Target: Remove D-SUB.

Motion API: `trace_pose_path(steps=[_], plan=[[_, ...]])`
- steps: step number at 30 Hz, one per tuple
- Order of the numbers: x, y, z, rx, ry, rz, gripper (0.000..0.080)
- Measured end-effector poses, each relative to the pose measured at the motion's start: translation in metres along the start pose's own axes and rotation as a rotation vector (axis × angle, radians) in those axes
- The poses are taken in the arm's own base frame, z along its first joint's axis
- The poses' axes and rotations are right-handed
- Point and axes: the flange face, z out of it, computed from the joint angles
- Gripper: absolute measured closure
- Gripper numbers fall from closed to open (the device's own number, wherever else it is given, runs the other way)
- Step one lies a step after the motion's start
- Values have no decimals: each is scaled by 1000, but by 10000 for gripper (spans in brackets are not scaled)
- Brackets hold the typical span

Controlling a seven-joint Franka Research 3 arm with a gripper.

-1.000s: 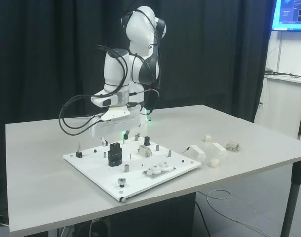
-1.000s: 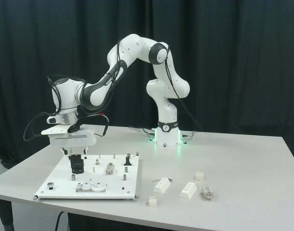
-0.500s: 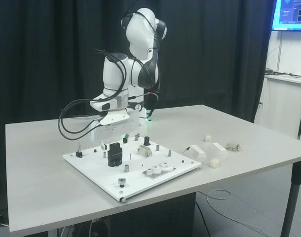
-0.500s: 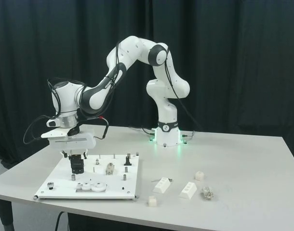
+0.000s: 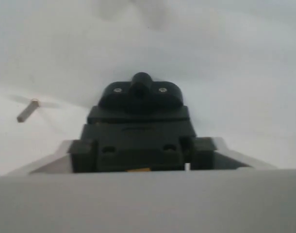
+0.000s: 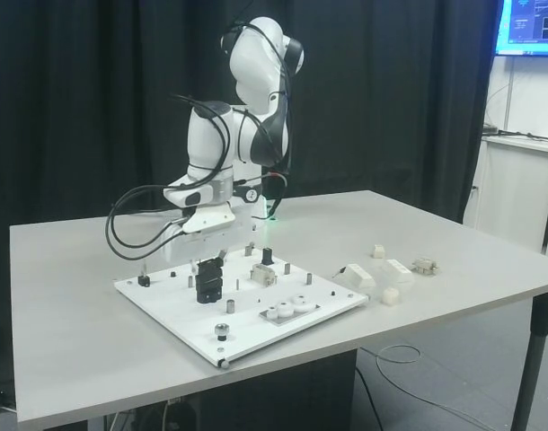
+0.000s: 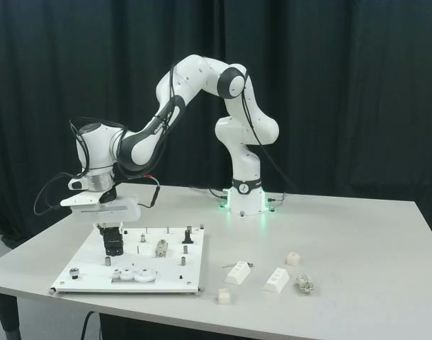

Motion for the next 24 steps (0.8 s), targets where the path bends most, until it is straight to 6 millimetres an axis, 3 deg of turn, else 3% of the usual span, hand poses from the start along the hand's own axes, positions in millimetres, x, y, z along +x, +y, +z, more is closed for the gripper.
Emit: trace_pose_path(steps=[1,2,10,24], plan=[[0,-1,0,1,-2,-1,92],[0,-1,0,1,-1,-1,394],[-1,-3,-6,6,-2,-4,417],[-9,-6,-41,30,-1,2,417]])
